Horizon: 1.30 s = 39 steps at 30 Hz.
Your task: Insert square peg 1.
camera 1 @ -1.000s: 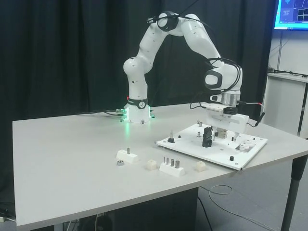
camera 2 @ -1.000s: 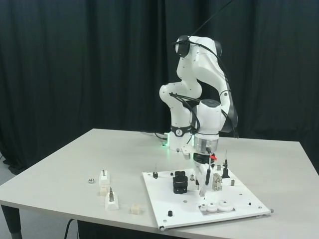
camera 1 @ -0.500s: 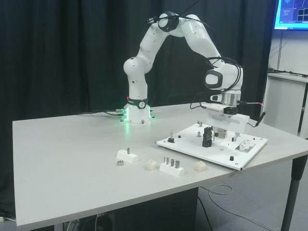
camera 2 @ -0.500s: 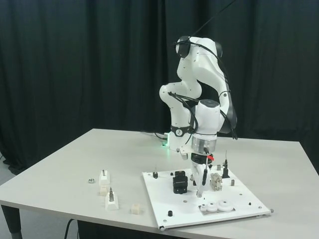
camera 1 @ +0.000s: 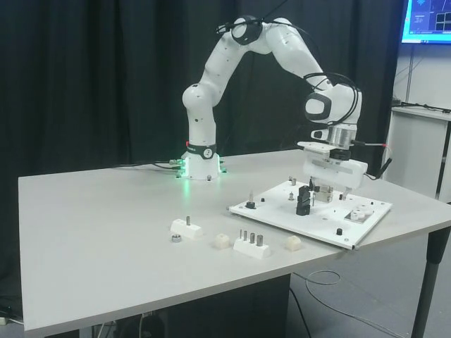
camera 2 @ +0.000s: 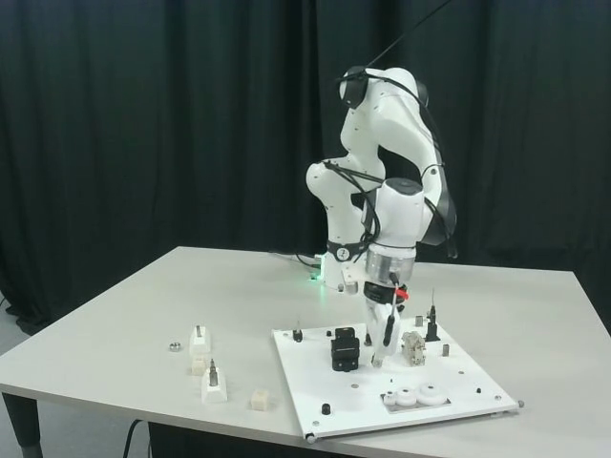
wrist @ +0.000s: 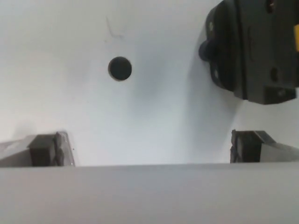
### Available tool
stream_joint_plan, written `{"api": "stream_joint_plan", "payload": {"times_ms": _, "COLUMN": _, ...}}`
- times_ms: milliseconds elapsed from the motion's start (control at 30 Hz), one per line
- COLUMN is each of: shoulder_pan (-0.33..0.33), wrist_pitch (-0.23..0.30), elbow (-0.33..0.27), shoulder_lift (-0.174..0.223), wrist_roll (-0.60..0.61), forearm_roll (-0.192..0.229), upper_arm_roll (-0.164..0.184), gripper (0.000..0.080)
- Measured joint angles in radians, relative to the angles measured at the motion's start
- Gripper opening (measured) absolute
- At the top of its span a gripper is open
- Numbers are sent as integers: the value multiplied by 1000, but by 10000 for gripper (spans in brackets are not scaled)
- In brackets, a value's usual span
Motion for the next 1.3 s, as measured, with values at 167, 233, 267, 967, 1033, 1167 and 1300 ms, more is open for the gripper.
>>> {"api": "stream_joint_plan", "payload": {"times_ms": 167, "shoulder_pan": 44, "wrist_pitch": -57, "elbow": 18, "shoulder_lift": 0, "wrist_roll": 0, "forearm_roll": 0, "upper_arm_roll": -48, "gripper": 800}}
{"api": "stream_joint_plan", "payload": {"times_ms": 233, "shoulder_pan": 63, "wrist_pitch": -75, "elbow": 23, "shoulder_lift": 0, "wrist_roll": 2, "forearm_roll": 0, "upper_arm_roll": -67, "gripper": 800}}
{"api": "stream_joint_plan", "payload": {"times_ms": 267, "shoulder_pan": 72, "wrist_pitch": -84, "elbow": 24, "shoulder_lift": 0, "wrist_roll": 2, "forearm_roll": 0, "upper_arm_roll": -77, "gripper": 800}}
{"api": "stream_joint_plan", "payload": {"times_ms": 967, "shoulder_pan": 218, "wrist_pitch": -150, "elbow": 27, "shoulder_lift": 21, "wrist_roll": 7, "forearm_roll": 47, "upper_arm_roll": -212, "gripper": 800}}
{"api": "stream_joint_plan", "payload": {"times_ms": 1033, "shoulder_pan": 235, "wrist_pitch": -154, "elbow": 27, "shoulder_lift": 26, "wrist_roll": 7, "forearm_roll": 54, "upper_arm_roll": -228, "gripper": 800}}
{"api": "stream_joint_plan", "payload": {"times_ms": 1167, "shoulder_pan": 276, "wrist_pitch": -165, "elbow": 27, "shoulder_lift": 42, "wrist_roll": 4, "forearm_roll": 78, "upper_arm_roll": -270, "gripper": 800}}
{"api": "stream_joint_plan", "payload": {"times_ms": 1300, "shoulder_pan": 332, "wrist_pitch": -174, "elbow": 27, "shoulder_lift": 69, "wrist_roll": -13, "forearm_roll": 114, "upper_arm_roll": -330, "gripper": 800}}
